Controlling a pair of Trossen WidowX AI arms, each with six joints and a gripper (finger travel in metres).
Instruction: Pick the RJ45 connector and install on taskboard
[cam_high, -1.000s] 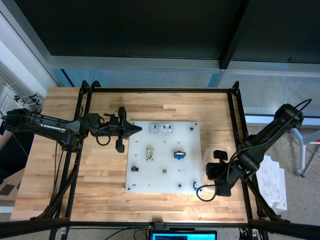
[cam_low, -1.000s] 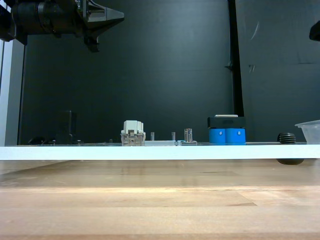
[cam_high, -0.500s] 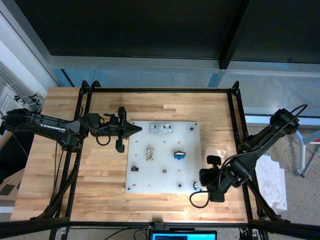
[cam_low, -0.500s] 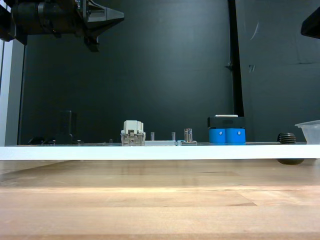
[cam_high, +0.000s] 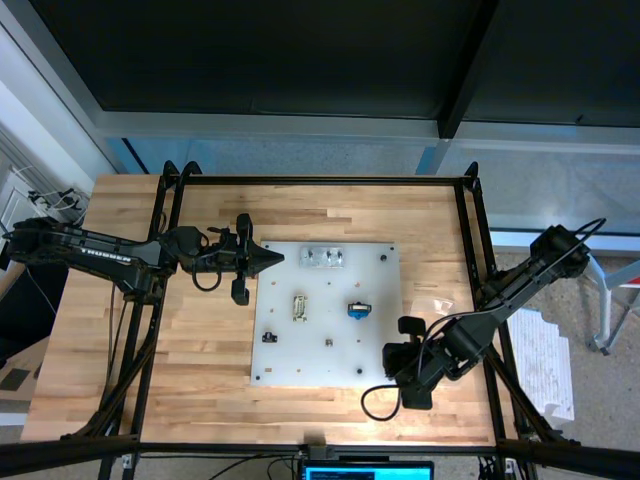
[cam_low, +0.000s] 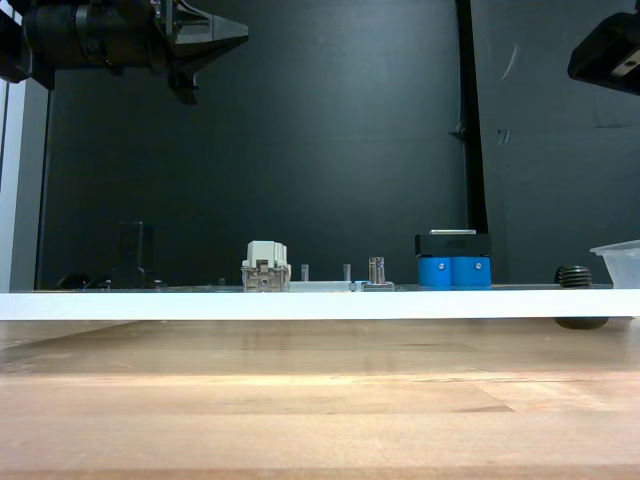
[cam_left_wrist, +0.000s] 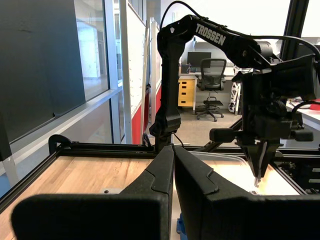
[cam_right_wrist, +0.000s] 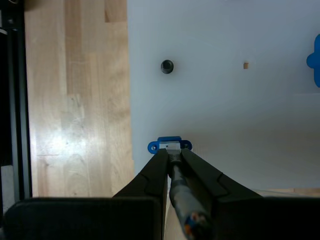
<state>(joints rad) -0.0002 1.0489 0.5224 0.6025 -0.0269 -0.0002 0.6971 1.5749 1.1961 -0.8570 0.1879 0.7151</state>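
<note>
My right gripper (cam_right_wrist: 170, 153) hangs over the near right corner of the taskboard (cam_high: 325, 300), pointing down. Its fingers (cam_right_wrist: 150, 177) are clenched on the connector (cam_right_wrist: 173, 165). The pale plug sits pinched between the tips, and its grey tail runs back up between the fingers. The plug's front end meets a small blue fitting (cam_right_wrist: 170, 145) fixed close to the board's edge. I cannot tell whether it is seated in the fitting or only touching it. A dark corner hole (cam_right_wrist: 167, 66) lies further along the same edge, well apart from the fitting. The wooden table (cam_right_wrist: 75, 115) runs just beside that edge.

My left gripper (cam_high: 272, 258) is held high, level with the table. It sits over the board's far left corner, well apart from the right gripper. Its fingers (cam_left_wrist: 197, 175) are pressed together along their whole length, with nothing between them.

From table height, a pale grey block (cam_low: 265, 267) and a blue-and-black part (cam_low: 454, 260) stand upright on the board.
</note>
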